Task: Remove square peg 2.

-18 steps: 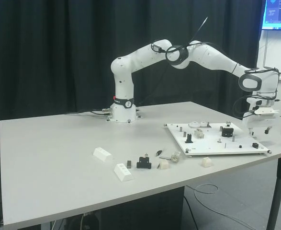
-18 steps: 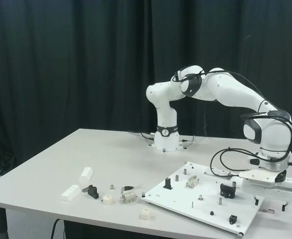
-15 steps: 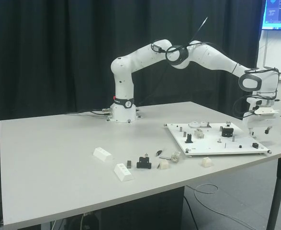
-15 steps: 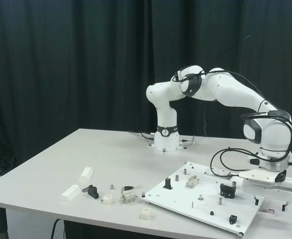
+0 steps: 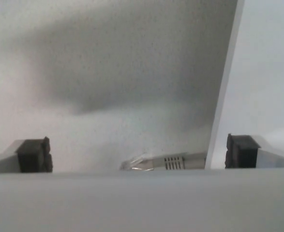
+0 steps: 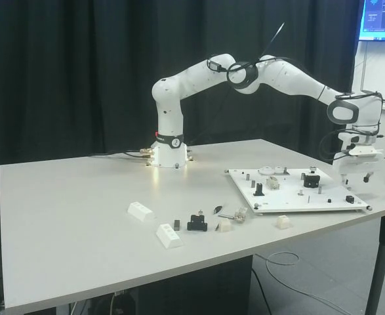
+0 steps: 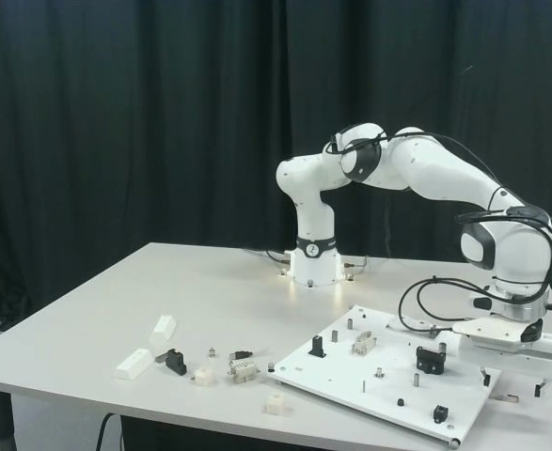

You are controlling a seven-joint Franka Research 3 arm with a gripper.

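Note:
My gripper (image 7: 512, 383) hangs open just off the right-hand edge of the white board (image 7: 379, 390), low over the grey table. A small grey piece (image 7: 509, 398) lies flat on the table under it. In the wrist view that piece (image 5: 173, 162) lies between the two black fingertips (image 5: 33, 155), right beside the board's edge (image 5: 224, 82), and nothing is gripped. Several small upright grey pegs (image 7: 416, 380) stand on the board; I cannot tell which is square peg 2. The first room view shows the gripper (image 6: 356, 177) beyond the board's (image 6: 290, 197) far end.
A black block (image 7: 431, 359) and other fittings stand on the board. Loose parts lie left of it: two white blocks (image 7: 163, 327), a black part (image 7: 171, 361), a white cube (image 7: 275, 404). A cable (image 7: 426, 301) loops beside the wrist. The table's edge (image 6: 376, 209) is close.
The gripper has shifted a little up and outward from the board; its fingers stay open. Nothing on the table or board has moved.

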